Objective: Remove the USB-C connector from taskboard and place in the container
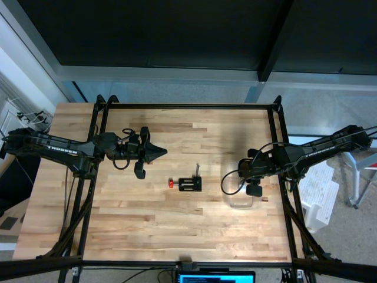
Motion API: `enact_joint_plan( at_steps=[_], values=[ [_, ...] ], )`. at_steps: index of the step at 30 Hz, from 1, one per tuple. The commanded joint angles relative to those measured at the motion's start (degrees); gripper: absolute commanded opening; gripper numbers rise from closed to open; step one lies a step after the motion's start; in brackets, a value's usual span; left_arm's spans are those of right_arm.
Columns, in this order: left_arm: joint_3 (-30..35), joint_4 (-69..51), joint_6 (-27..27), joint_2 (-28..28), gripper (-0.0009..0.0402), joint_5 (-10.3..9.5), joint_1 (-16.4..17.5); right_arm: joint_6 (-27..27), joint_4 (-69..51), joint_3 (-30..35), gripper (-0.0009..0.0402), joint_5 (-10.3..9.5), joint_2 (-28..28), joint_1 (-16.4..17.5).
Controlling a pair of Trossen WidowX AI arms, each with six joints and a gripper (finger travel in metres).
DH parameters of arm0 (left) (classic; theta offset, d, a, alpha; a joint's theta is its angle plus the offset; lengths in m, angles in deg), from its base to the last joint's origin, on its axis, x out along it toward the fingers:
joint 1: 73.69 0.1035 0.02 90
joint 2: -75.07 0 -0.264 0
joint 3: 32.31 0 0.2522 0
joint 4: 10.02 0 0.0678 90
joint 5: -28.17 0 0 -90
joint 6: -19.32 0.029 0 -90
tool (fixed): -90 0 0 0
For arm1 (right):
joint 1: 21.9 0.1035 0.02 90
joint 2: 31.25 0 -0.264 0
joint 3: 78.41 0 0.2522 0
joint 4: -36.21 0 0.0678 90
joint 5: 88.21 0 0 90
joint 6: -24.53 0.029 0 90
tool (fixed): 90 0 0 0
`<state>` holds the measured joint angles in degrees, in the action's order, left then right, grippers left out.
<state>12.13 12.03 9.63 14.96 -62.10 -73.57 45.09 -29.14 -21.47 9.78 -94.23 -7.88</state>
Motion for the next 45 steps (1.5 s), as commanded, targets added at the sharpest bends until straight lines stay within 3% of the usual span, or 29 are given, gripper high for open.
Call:
enact_joint_plan(
  at_steps=[1, 10, 18, 24, 40, 43, 45],
  values=[
    [0.02, 0.02, 0.02, 0.0, 0.0, 0.02, 0.02, 0.04, 0.04, 0.02, 0.0119, 0.04, -0.17, 0.0],
    [0.02, 0.02, 0.02, 0.0, 0.0, 0.02, 0.02, 0.02, 0.07, 0.04, 0.0148, 0.04, -0.17, 0.0],
    [0.02, 0.02, 0.02, 0.0, 0.0, 0.02, 0.02, 0.0, 0.44, 0.96, 0.0148, 0.07, 0.11, -0.09],
    [0.02, 0.04, 0.02, 0.0, 0.0, 0.02, 0.02, -2.27, 3.93, 4.11, 0.0132, 2.14, 2.62, -1.05],
    [0.02, 0.02, 0.02, 0.0, 0.0, 0.02, 0.02, -13.11, 30.53, 4.17, 0.0052, -0.74, 4.07, -7.08],
    [0.02, 0.02, 0.02, 0.0, 0.0, 0.02, 0.02, -14.6, 35.23, 4.17, 0.0026, -3.61, 4.07, -8.57],
    [0.02, 0.02, 0.02, 0.0, 0.0, 0.02, 0.02, -15.06, 38.23, 4.17, 0.0007, -4.5, 4.07, -9.68]
  ],
)
